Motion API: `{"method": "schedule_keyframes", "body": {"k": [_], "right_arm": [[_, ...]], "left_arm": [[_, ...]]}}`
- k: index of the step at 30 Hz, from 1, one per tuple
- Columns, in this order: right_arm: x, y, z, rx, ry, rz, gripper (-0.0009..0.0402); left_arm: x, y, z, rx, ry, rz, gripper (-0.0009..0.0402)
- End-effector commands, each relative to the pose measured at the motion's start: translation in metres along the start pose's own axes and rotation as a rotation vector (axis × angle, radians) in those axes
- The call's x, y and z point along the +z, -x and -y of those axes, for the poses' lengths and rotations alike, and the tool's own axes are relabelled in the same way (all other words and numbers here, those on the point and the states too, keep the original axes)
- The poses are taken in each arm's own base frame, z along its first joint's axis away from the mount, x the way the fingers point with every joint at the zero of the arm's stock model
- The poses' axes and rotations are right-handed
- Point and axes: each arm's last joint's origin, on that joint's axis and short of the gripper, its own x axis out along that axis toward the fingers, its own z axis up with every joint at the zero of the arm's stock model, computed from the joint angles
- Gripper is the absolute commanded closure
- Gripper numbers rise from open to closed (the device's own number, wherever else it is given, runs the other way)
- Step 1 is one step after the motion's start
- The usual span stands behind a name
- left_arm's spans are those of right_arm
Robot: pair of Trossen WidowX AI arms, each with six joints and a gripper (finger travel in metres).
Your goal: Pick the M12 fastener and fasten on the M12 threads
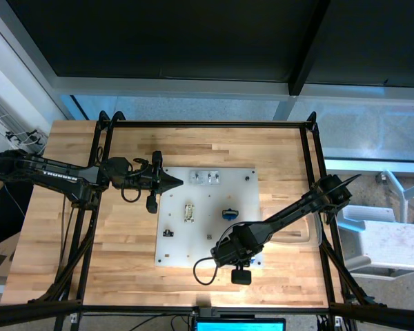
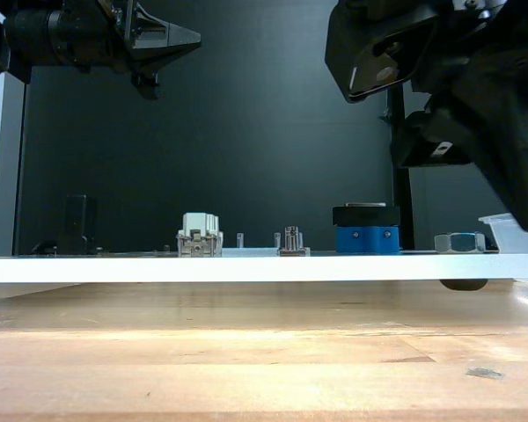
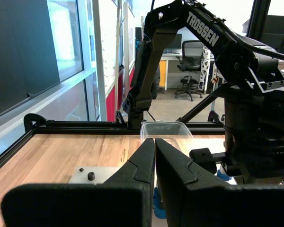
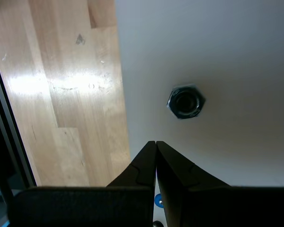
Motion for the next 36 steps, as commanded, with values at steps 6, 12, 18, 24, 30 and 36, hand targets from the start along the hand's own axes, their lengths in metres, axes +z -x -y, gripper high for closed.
{"method": "schedule_keyframes", "body": {"k": [6,12,18,24,30,36], "right_arm": [[0.002,0.0053,0.0058,-0.177,-0.038,0.118,0.0393],[0.0038,0.0005,0.0058,-0.187,-0.052,0.126,0.0393],[0.0045,-0.001,0.0055,-0.173,-0.051,0.135,0.0393],[0.0031,-0.0016,0.0038,-0.12,-0.05,0.097,0.0393],[0.0014,-0.0017,0.0018,-0.06,-0.047,0.051,0.0393],[0.0009,-0.0018,0.0018,-0.063,-0.048,0.048,0.0393]], "left_arm": [[-0.0001,-0.0001,-0.0001,0.0,0.0,0.0,0.0393],[0.0,-0.0001,0.0,0.0,0.0,0.0,0.0393],[0.0,-0.0001,0.0,0.0,0.0,0.0,0.0393],[0.0,-0.0001,-0.0001,0.0,0.0,0.0,0.0393],[0.0,-0.0001,0.0,0.0,0.0,0.0,0.0393],[0.0,-0.0001,0.0,0.0,0.0,0.0,0.0393]]}}
